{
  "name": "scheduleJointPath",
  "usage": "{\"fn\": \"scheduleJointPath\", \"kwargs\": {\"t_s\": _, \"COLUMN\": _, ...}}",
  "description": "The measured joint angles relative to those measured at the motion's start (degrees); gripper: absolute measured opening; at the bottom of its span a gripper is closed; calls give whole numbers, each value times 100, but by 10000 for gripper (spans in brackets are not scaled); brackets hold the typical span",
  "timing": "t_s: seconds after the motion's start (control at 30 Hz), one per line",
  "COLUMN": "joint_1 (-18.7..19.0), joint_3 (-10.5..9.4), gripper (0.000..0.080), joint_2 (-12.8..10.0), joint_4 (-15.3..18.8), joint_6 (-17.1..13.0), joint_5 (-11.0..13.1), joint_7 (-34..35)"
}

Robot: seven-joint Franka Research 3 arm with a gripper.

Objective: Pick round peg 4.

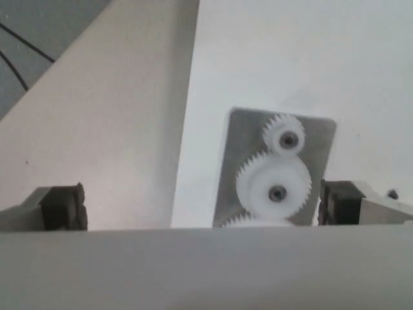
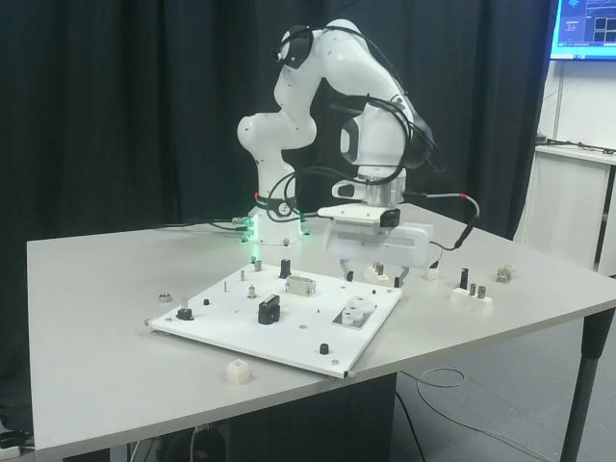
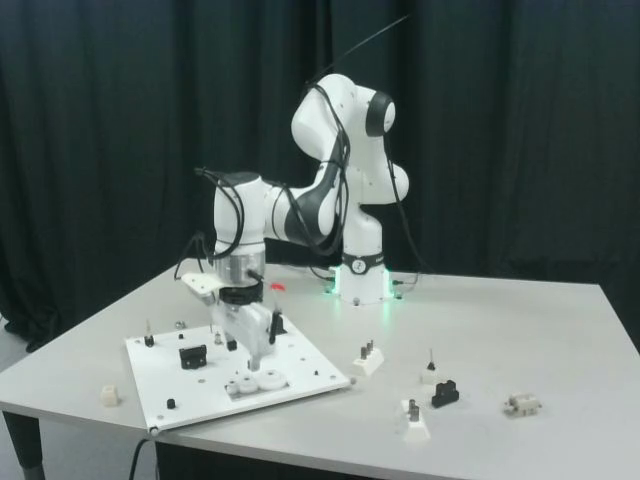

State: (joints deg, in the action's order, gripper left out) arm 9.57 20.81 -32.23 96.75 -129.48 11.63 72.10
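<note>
My gripper (image 2: 372,276) hangs open over the right part of the white board (image 2: 241,332), and nothing is between its fingers. In the wrist view the black fingertip pads (image 1: 63,208) stand far apart, and the gripper (image 1: 200,205) looks down on a grey plate with white gears (image 1: 277,171). That gear plate (image 2: 354,311) lies just in front of the gripper (image 3: 246,347). Small dark pegs stand in white holders off the board on the table (image 2: 472,290) (image 3: 368,357) (image 3: 414,420). I cannot tell which one is round peg 4.
The board also carries black fixtures (image 2: 268,310) and small posts (image 2: 183,313). A white cube (image 2: 237,371) sits by the board's front corner. A small grey part (image 2: 503,274) and a black block (image 3: 445,394) lie on the table to the right. The arm's base (image 3: 360,275) stands behind the board.
</note>
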Motion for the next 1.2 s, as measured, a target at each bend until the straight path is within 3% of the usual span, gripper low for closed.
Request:
{"fn": "scheduleJointPath", "kwargs": {"t_s": 0.37, "joint_1": 0, "joint_3": 9, "gripper": 800, "joint_2": 102, "joint_4": 4, "joint_6": 196, "joint_5": -144, "joint_7": 69}}
{"fn": "scheduleJointPath", "kwargs": {"t_s": 1.2, "joint_1": -2, "joint_3": -16, "gripper": 800, "joint_2": 102, "joint_4": 50, "joint_6": 85, "joint_5": -318, "joint_7": -343}}
